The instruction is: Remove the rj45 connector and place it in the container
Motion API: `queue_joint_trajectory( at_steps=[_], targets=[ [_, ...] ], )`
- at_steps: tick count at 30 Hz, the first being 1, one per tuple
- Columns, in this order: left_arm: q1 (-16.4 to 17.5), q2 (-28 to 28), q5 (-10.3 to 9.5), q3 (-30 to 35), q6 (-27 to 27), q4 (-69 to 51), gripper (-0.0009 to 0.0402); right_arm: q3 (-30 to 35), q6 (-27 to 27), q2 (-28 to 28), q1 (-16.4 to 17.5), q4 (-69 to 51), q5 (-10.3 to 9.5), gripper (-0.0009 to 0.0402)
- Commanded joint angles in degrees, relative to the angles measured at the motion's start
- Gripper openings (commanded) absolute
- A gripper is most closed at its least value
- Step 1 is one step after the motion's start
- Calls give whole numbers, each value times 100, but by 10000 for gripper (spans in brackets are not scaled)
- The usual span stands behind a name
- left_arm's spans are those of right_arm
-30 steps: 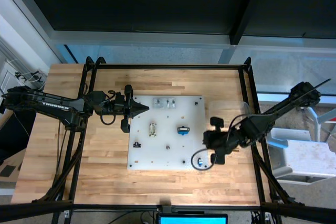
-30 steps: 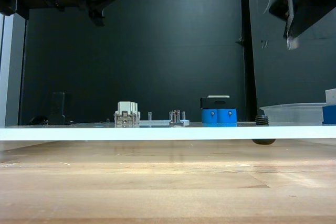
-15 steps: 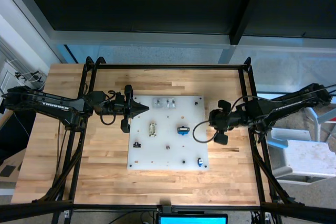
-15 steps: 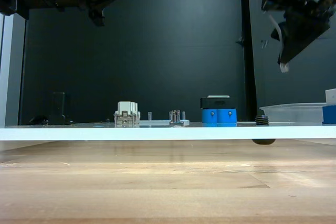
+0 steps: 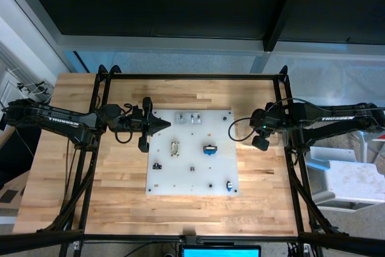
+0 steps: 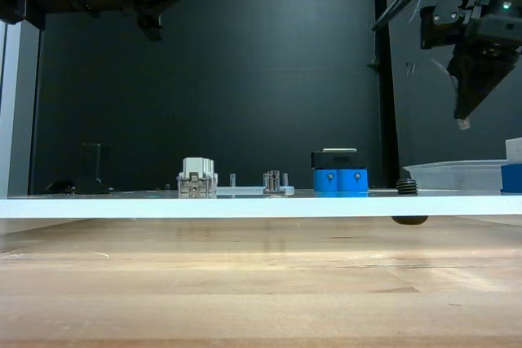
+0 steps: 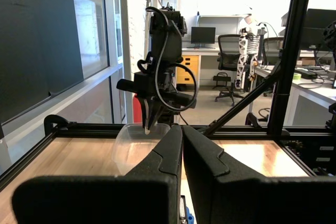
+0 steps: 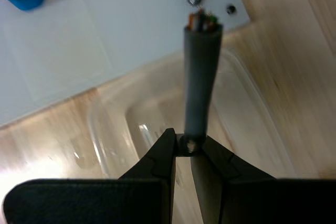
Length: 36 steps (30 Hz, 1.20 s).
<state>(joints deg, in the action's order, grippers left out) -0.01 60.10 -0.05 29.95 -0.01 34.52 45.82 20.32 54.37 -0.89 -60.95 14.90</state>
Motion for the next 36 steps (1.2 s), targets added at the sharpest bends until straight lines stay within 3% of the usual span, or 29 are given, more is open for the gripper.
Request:
queue_joint_trajectory(
  at_steps=[1,10,24,30,36],
  targets=[
    [0,2,2,0,0,2,0,4,20,-116,-120,-210,4,0],
    [2,2,2,0,0,2,0,4,17,-227,-267,-966,9,8],
    [0,2,2,0,0,2,0,4,44,-186,-262,-1056,15,167],
    [2,2,0,0,2,2,0,4,149,-186,-262,-1051,52,201],
    [0,2,2,0,0,2,0,4,142,-186,-262,-1051,52,209]
  ],
)
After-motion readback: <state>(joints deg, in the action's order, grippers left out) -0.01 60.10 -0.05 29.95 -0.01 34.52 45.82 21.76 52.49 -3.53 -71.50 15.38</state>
